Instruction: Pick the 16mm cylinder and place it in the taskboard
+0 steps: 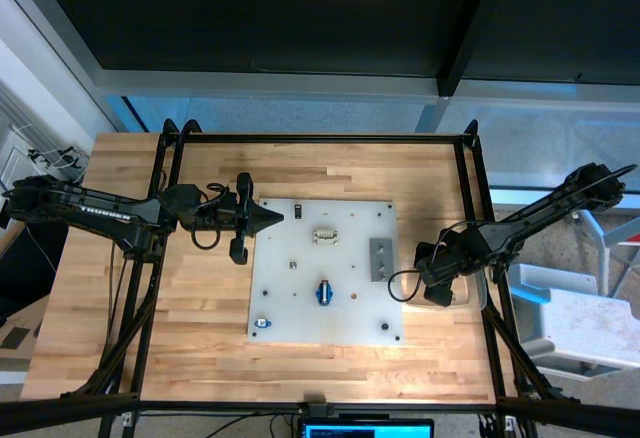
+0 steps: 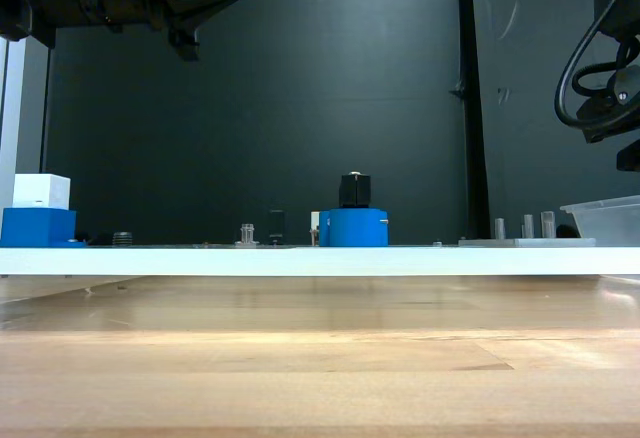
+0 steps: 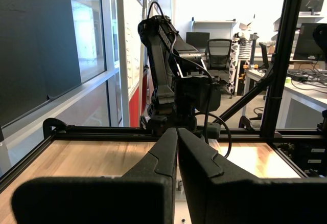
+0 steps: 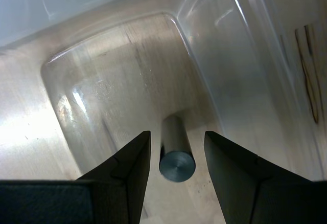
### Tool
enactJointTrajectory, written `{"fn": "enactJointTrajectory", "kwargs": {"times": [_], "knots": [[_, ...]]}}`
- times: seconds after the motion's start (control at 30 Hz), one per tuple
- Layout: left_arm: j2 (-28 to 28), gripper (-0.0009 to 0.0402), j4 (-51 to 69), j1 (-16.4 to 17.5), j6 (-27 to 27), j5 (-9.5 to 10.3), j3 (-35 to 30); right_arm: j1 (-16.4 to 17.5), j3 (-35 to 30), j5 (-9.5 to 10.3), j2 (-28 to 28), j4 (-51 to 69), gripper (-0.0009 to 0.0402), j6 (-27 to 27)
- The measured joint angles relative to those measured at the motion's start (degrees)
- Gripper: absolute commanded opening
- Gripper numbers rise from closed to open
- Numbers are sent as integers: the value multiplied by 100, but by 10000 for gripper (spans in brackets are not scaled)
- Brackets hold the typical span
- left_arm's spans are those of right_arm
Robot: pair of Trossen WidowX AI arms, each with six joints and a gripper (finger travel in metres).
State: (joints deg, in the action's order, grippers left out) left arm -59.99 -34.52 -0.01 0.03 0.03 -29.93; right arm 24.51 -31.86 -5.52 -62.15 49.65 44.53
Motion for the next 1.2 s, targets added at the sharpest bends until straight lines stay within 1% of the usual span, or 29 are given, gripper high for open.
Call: {"fn": "enactJointTrajectory", "kwargs": {"times": [0.7,0.87,1.2], "knots": [[-2,0,0,0,0,-2,0,0,17,-4,0,-44,32,-24],[0,0,0,0,0,0,0,4,17,-4,0,-46,22,-24],[0,0,0,0,0,-2,0,11,-79,17,0,33,23,-24]]}}
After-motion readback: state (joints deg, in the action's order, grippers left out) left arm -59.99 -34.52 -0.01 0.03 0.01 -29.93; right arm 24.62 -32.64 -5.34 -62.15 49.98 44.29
